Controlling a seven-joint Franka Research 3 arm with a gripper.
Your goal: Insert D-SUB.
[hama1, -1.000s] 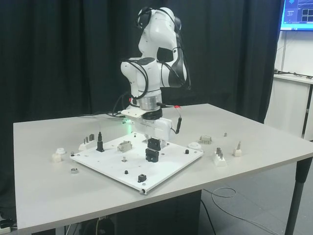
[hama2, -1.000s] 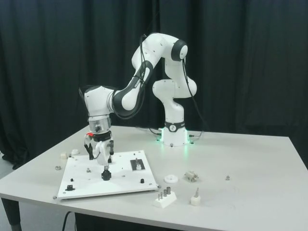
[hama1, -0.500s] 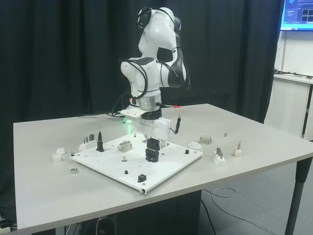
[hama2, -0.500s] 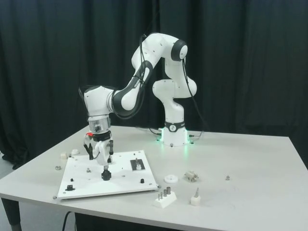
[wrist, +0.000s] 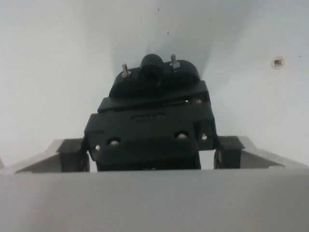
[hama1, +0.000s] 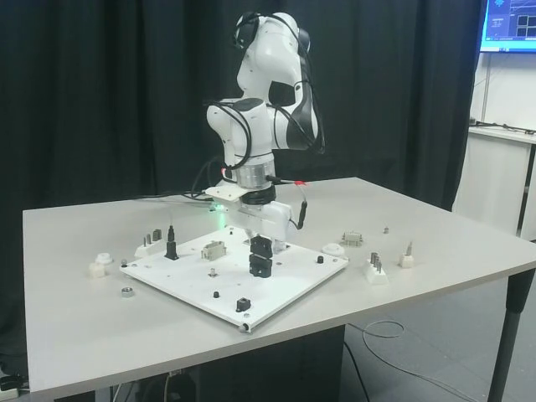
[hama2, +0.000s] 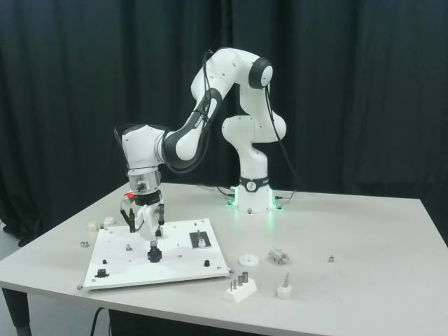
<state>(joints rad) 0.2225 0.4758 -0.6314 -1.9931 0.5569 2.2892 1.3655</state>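
Note:
A black D-SUB connector (wrist: pixel 149 125) sits between my fingers (wrist: pixel 72 155), and my gripper (wrist: pixel 150 153) is shut on it. In the first room view the gripper (hama1: pixel 259 249) holds the connector (hama1: pixel 259 265) upright over the middle of the white board (hama1: pixel 293 280). The second room view shows the gripper (hama2: pixel 152 243) and the connector (hama2: pixel 153 255) low over the board (hama2: pixel 175 269). I cannot tell whether the connector touches the board. A grey socket part (hama1: pixel 213 249) stands on the board, left of the gripper.
A black post (hama1: pixel 171 244) and a small black part (hama1: pixel 243 304) stand on the board. On the grey table lie a white disc (hama1: pixel 332 249), a grey connector (hama1: pixel 352 239), a white pin holder (hama1: pixel 376 270) and small white pieces (hama1: pixel 100 261).
In the first room view the gripper with the connector has shifted slightly left and up. Nothing else has moved.

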